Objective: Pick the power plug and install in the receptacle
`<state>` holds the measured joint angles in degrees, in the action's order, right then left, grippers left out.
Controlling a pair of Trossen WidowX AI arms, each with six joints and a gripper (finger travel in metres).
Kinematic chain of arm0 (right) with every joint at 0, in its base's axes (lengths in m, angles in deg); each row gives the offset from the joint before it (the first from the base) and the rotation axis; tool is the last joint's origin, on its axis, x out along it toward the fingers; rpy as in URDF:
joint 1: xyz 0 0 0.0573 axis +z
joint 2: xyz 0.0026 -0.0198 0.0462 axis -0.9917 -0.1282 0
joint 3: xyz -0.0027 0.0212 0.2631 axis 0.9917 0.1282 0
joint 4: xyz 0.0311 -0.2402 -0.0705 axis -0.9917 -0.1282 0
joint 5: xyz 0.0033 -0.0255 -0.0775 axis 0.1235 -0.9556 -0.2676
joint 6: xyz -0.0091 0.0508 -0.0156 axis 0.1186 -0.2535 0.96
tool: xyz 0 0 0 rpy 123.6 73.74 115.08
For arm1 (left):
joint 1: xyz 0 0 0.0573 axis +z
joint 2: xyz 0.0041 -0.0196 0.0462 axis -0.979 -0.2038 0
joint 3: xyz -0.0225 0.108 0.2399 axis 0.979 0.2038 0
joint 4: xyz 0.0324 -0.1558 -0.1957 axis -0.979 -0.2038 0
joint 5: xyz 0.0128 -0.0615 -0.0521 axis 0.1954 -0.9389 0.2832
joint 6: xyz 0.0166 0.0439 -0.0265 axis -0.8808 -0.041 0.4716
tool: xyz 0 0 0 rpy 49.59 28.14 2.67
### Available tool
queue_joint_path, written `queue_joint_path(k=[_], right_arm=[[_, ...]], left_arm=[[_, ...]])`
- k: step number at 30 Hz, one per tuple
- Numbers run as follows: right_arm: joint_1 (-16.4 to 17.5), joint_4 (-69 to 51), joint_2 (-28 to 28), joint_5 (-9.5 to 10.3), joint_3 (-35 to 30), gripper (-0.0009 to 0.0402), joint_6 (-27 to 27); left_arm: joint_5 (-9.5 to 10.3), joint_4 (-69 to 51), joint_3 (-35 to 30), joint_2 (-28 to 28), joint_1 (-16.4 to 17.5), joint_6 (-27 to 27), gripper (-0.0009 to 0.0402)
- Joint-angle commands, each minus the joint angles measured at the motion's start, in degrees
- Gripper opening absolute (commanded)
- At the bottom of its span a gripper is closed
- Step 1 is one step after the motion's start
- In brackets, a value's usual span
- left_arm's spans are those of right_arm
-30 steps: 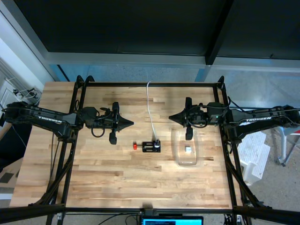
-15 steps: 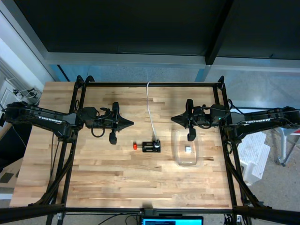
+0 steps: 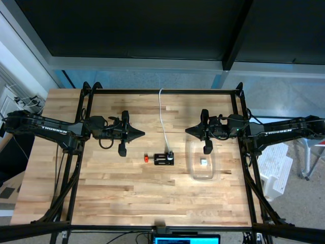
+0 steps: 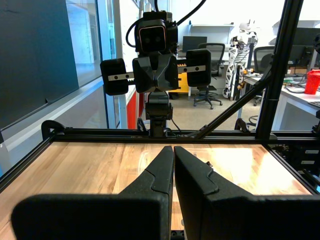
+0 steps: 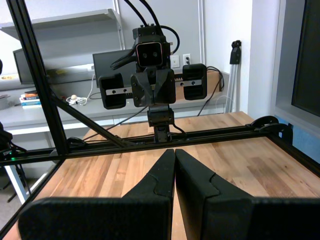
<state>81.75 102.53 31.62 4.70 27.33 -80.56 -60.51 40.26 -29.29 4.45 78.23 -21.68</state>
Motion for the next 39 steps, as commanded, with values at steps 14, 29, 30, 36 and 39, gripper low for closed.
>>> queue_joint_path(k=[14,29,30,36,39], right_arm=[[0.02,-3.67,-0.04,-0.17,-1.53,0.0000,1.01],[0.02,-2.73,-0.02,-0.20,-1.53,0.0000,1.42],[0.02,-2.73,-0.02,-0.20,-1.53,0.0000,1.64],[0.02,-2.80,-0.04,-0.17,-1.51,0.0000,1.62],[0.02,-2.80,-0.02,-0.17,-1.51,0.0000,1.62]], left_arm=[[0.00,0.02,0.00,0.00,0.02,0.00,0.0000],[0.00,0.02,0.00,0.00,0.00,0.00,0.0000],[0.00,0.02,0.00,0.00,0.00,0.00,0.0000],[0.00,0.02,0.00,0.00,0.02,0.00,0.0000],[0.00,0.02,0.00,0.00,0.00,0.00,0.0000]])
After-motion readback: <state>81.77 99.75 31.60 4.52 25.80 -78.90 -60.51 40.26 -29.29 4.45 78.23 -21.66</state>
